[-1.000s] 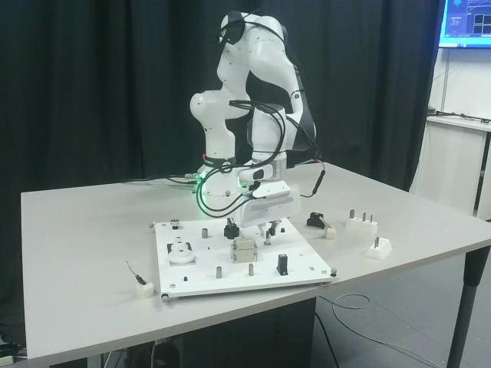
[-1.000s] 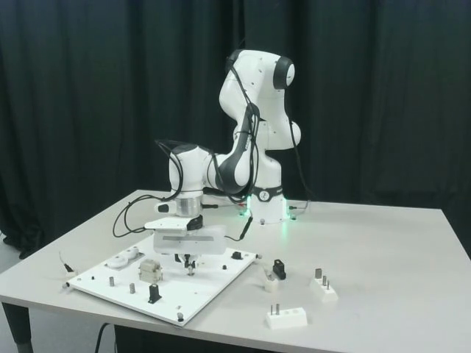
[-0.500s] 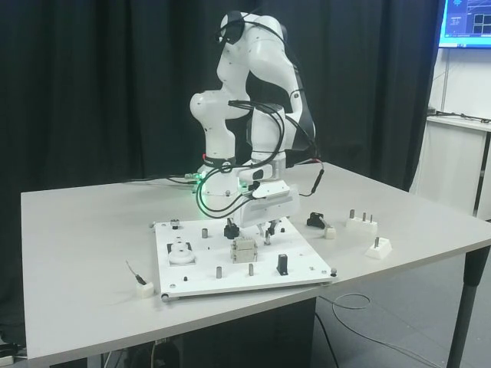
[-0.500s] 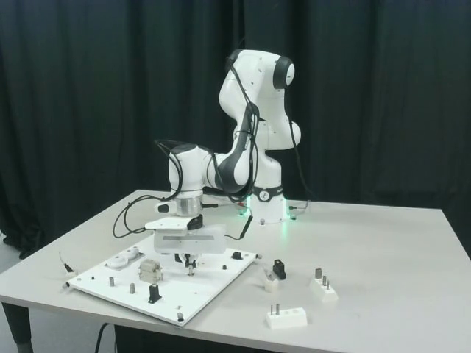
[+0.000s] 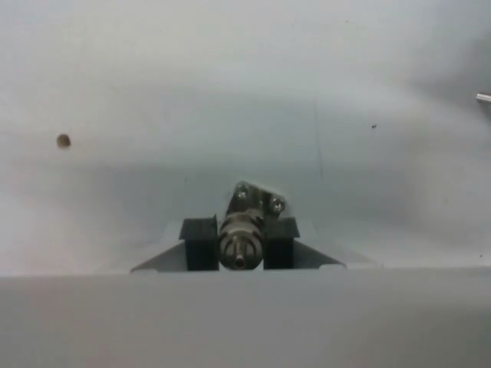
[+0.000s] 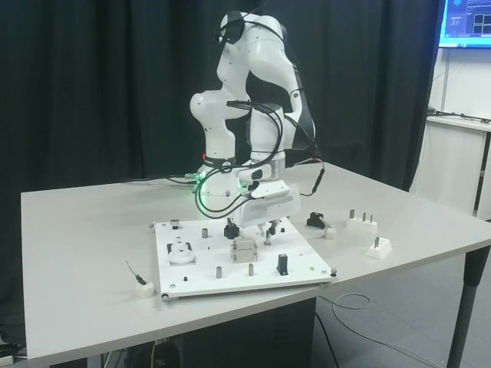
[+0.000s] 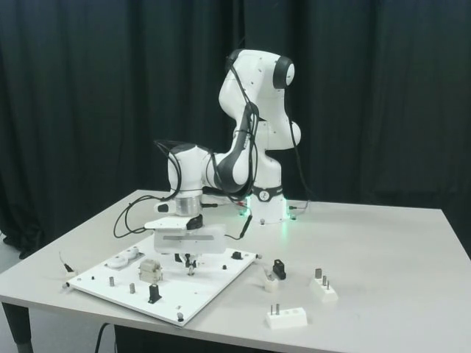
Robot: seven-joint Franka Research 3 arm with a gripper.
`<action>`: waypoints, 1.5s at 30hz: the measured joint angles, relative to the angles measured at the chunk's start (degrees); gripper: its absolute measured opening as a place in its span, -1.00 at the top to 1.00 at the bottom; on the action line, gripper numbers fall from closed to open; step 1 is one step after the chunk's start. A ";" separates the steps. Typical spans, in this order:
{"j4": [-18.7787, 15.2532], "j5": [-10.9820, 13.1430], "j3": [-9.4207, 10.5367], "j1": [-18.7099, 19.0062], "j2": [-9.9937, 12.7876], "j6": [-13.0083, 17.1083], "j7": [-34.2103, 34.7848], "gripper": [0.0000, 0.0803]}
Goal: Insert BNC.
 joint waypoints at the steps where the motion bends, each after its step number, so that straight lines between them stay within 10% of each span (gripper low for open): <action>1: -0.05 0.19 0.00 0.00 0.00 0.17 -0.06 0.70; 45: -1.39 0.94 -0.13 0.31 -0.24 3.40 -0.14 0.70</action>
